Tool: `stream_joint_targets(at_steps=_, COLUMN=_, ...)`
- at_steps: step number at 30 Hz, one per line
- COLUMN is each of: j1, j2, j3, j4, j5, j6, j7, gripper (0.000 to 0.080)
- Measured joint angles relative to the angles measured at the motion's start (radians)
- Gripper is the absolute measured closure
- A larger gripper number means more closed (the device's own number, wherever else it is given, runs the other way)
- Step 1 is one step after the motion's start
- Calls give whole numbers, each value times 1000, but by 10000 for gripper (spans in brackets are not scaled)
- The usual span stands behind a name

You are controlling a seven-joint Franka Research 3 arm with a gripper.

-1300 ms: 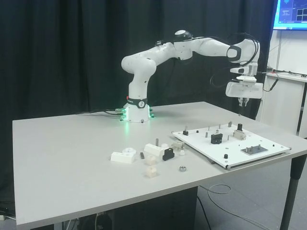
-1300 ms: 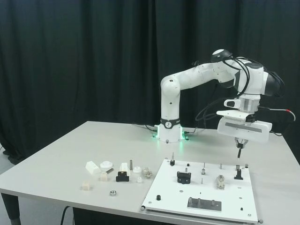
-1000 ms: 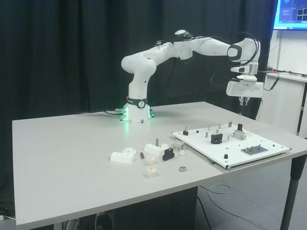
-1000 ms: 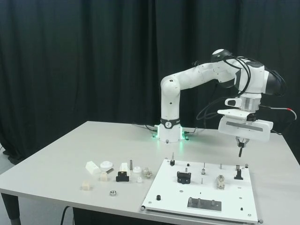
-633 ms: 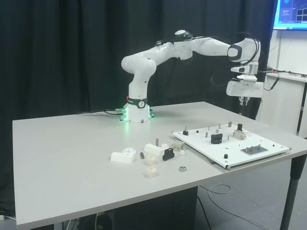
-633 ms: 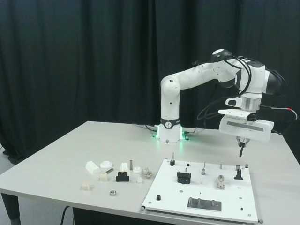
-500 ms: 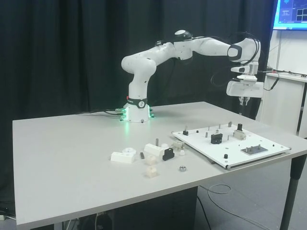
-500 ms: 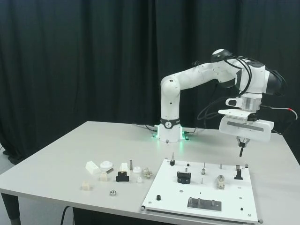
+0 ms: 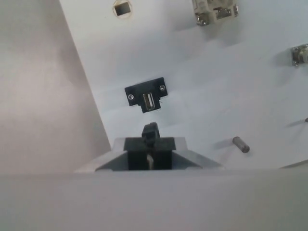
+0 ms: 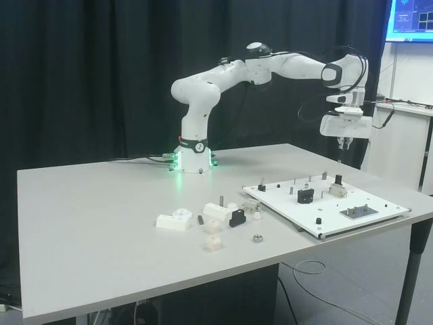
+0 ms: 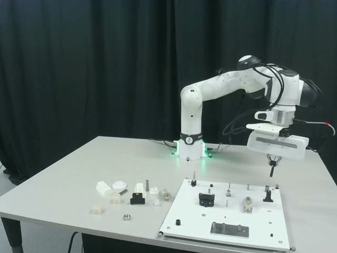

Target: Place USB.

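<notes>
My gripper (image 9: pixel 150 147) is shut on a small black USB plug (image 9: pixel 150 131) that sticks out past the fingertips. The black USB socket (image 9: pixel 146 96) sits on the white board (image 9: pixel 216 72) straight beyond the plug, with a clear gap between them. From the second room view the gripper (image 11: pixel 271 164) hangs well above the board's far right corner with the plug (image 11: pixel 271 171) pointing down, over the upright black socket (image 11: pixel 268 196). The first room view shows the gripper (image 10: pixel 343 143) high over the socket (image 10: pixel 338 180).
The board (image 11: pixel 184 216) carries a black block (image 11: pixel 206 199), a grey plate with pegs (image 11: pixel 226 229), several upright pins and small connectors. Loose white and black parts (image 11: pixel 131 197) lie on the grey table to the board's left. A side stand (image 10: pixel 406 108) is beyond the table.
The gripper with the plug has risen slightly and drifted a little away from the arm's base. Nothing on the table or board has moved.
</notes>
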Motion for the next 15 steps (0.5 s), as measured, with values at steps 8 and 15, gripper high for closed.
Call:
stream_joint_targets(at_steps=8, j1=0, j2=0, j3=1, j4=3, j5=0, j6=0, j7=4, gripper=777)
stream_joint_targets(at_steps=15, j1=-3, j2=0, j3=0, j4=3, j5=-20, j6=6, j7=4, gripper=777)
